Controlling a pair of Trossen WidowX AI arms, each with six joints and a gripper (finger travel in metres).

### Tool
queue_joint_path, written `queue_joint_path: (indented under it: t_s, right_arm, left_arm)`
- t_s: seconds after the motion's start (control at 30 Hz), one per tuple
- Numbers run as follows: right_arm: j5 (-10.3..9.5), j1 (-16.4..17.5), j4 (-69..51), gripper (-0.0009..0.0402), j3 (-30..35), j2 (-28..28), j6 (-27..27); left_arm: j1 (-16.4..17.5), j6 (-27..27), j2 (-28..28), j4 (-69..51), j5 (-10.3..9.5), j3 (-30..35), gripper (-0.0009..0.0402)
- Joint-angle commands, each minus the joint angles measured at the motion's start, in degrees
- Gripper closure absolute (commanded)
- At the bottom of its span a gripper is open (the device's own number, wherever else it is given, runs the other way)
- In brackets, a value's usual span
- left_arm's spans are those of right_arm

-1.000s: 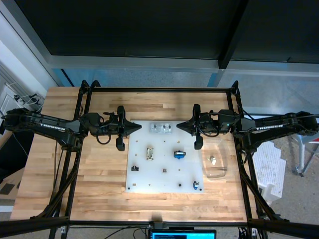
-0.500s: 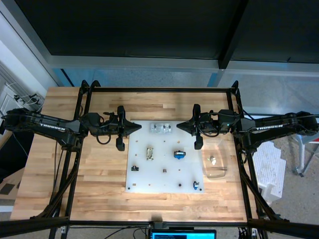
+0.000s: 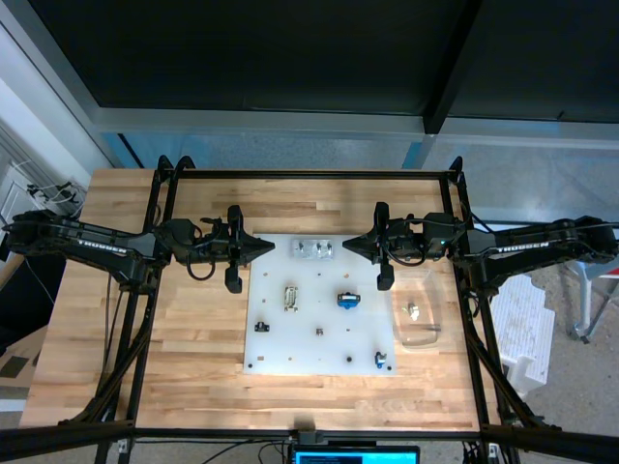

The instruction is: Pick the RJ45 connector and install on taskboard

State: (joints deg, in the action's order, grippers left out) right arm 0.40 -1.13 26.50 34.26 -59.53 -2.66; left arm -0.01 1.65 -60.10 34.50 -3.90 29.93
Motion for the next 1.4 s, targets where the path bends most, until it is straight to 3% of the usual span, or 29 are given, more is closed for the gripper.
queue_joint_path:
  t_s: [0.03, 1.4]
  right_arm:
    - [0.02, 0.02, 0.00, 0.0393, 0.02, 0.00, -0.02]
    - [0.02, 0.00, 0.00, 0.0393, 0.02, 0.00, -0.02]
  left_arm:
    - [0.00, -0.02, 0.00, 0.02, 0.02, 0.02, 0.0393]
    - [0.00, -0.02, 0.00, 0.02, 0.02, 0.02, 0.0393]
